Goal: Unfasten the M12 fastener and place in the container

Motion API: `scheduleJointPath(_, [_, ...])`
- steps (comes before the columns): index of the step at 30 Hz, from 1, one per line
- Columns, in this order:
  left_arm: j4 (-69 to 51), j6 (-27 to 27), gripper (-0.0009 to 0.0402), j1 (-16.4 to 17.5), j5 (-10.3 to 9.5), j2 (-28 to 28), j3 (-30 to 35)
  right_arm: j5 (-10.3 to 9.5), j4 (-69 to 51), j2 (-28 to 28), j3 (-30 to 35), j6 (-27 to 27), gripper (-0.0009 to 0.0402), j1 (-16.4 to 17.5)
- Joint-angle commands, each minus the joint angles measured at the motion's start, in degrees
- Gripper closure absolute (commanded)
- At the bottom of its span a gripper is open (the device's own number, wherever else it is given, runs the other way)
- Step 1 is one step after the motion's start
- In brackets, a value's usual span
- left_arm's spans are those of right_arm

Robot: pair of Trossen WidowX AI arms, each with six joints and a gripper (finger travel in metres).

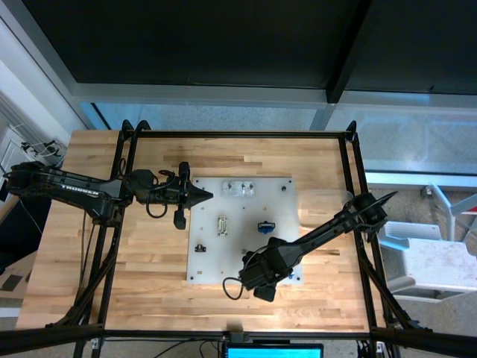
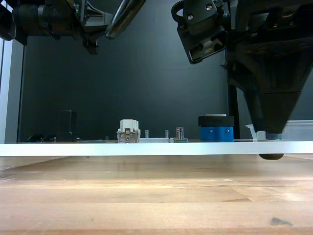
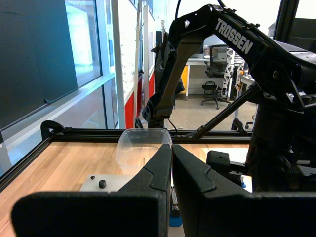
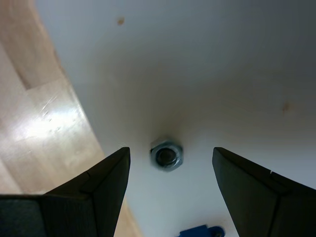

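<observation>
The M12 fastener [image 4: 167, 155] is a small silver hex nut with a dark stud end in its centre, sitting on its stud on the white board [image 4: 207, 74]. My right gripper [image 4: 171, 154] hangs straight above it, open, with one finger on each side and neither touching. In the low view the right gripper [image 2: 269, 139] comes down to the nut [image 2: 268, 135] at the board's near right edge. From above, the right gripper [image 1: 277, 277] covers the nut. The container [image 1: 322, 207], a pale translucent bin, stands off the board's right edge. My left gripper [image 1: 200, 195] hovers shut over the board's far left.
A blue connector [image 1: 265, 227], a white connector block [image 1: 221, 225] and a small black part [image 1: 200, 247] stand on the board [image 1: 223, 261]. A black frame [image 1: 238, 134] rings the wooden table [image 1: 149, 298]. The right arm [image 1: 335, 224] stretches beside the container.
</observation>
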Motion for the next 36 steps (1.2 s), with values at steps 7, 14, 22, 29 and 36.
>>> scheduleJointPath(7, [0.02,0.02,0.0393,0.0,0.02,0.0,0.0,0.28,0.0,0.04,-0.02,-2.54,0.016,-0.17])
scheduleJointPath(14, [0.02,0.02,0.0393,0.02,0.02,0.0,0.0,0.24,0.22,0.04,-0.39,-2.82,0.016,-0.2])
scheduleJointPath(22, [0.02,0.02,0.0393,0.0,0.02,0.0,0.0,0.04,1.42,0.04,-1.33,-2.71,0.0164,-0.24])
scheduleJointPath(29, [0.02,0.02,0.0393,0.0,0.02,0.0,0.0,0.04,1.38,0.04,-1.33,-2.51,0.0206,-0.26])
scheduleJointPath(36, [0.02,0.02,0.0393,0.0,0.02,0.0,0.0,0.02,1.46,0.04,-1.33,-2.51,0.027,-0.31])
